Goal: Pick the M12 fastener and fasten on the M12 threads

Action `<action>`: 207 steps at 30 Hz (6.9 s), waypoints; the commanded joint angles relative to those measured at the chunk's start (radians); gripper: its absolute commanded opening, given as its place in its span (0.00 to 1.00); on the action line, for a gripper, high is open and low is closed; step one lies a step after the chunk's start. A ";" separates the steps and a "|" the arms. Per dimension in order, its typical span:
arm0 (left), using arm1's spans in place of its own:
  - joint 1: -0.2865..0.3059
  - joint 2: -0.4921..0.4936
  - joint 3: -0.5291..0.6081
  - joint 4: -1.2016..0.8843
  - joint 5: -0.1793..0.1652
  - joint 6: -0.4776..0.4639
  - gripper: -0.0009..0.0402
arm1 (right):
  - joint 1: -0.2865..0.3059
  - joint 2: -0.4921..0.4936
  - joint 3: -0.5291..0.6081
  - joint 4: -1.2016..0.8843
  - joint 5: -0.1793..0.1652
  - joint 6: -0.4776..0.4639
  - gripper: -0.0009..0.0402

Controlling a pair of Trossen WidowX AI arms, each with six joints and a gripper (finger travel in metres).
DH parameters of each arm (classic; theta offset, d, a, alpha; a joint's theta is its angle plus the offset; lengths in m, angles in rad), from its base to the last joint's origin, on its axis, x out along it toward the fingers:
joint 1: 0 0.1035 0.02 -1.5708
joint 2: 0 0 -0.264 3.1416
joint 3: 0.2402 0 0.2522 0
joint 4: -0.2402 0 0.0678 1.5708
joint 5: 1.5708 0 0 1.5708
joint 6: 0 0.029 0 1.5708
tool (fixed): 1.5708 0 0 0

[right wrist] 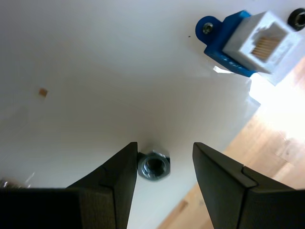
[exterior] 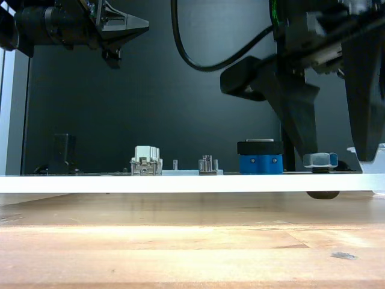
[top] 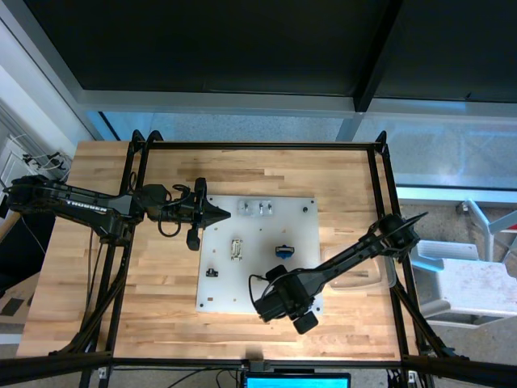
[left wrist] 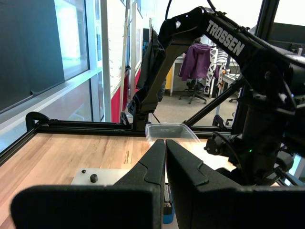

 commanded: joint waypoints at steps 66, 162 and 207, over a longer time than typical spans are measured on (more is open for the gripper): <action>0.000 0.000 0.000 -0.002 0.000 0.000 0.02 | 0.013 -0.124 -0.132 0.078 0.109 -2.576 0.02; 0.000 0.000 0.000 -0.002 0.000 0.000 0.02 | 0.013 -0.127 -0.184 0.200 -0.103 -2.562 0.02; 0.000 0.000 0.000 -0.003 0.000 0.000 0.02 | 0.013 -0.138 -0.192 0.208 -0.009 -2.631 0.02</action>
